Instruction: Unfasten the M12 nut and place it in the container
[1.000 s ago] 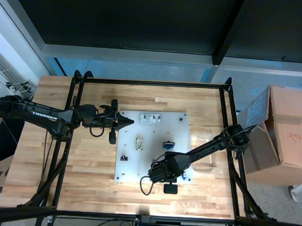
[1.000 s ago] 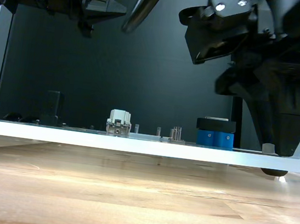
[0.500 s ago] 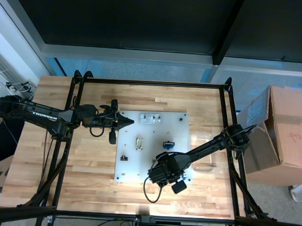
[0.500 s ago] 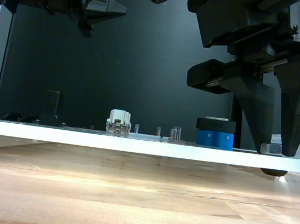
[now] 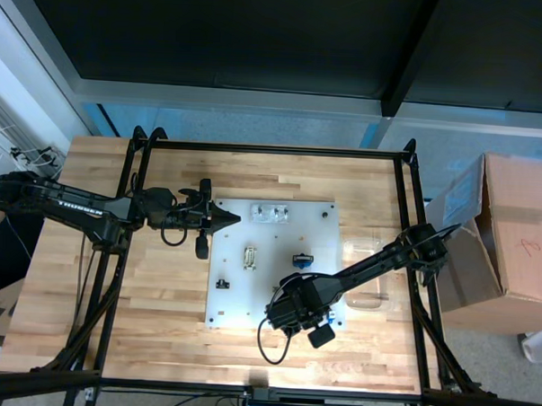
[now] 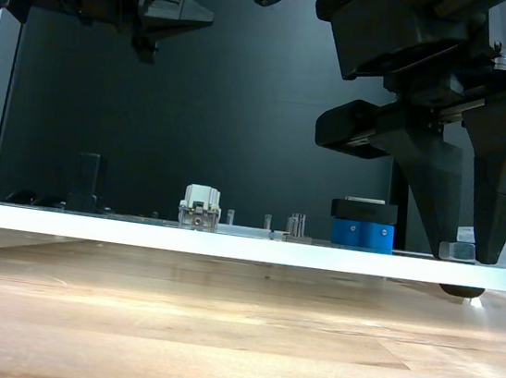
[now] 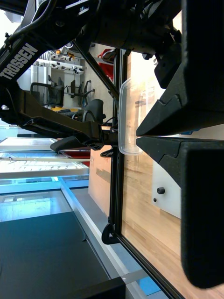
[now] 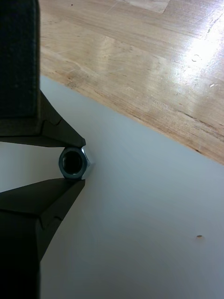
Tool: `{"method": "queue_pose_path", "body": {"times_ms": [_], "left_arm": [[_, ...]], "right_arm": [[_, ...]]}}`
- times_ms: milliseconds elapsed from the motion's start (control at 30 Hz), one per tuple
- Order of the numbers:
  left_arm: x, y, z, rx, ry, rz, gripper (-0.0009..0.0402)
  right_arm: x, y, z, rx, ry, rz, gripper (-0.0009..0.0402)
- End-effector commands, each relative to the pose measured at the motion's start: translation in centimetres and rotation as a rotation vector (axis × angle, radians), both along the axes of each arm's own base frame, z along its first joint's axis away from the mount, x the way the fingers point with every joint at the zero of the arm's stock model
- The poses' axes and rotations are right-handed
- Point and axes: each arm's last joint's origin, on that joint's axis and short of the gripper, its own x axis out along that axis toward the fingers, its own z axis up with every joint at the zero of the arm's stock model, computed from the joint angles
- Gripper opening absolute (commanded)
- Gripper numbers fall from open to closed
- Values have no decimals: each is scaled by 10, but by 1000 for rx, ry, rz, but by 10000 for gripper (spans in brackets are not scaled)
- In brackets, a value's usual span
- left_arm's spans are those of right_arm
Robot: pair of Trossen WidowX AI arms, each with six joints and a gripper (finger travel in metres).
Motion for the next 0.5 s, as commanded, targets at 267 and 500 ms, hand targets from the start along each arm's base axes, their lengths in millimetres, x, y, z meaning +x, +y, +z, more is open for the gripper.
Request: {"method": "queue_pose_path", "body": {"times_ms": [267,500], "left_arm": [[0,0,0,0,0,0,0],[0,0,0,0,0,0,0]], "right_arm": [[-1,0,1,2,2,6,175],[-5,0,13,17,-12,1,234]]}}
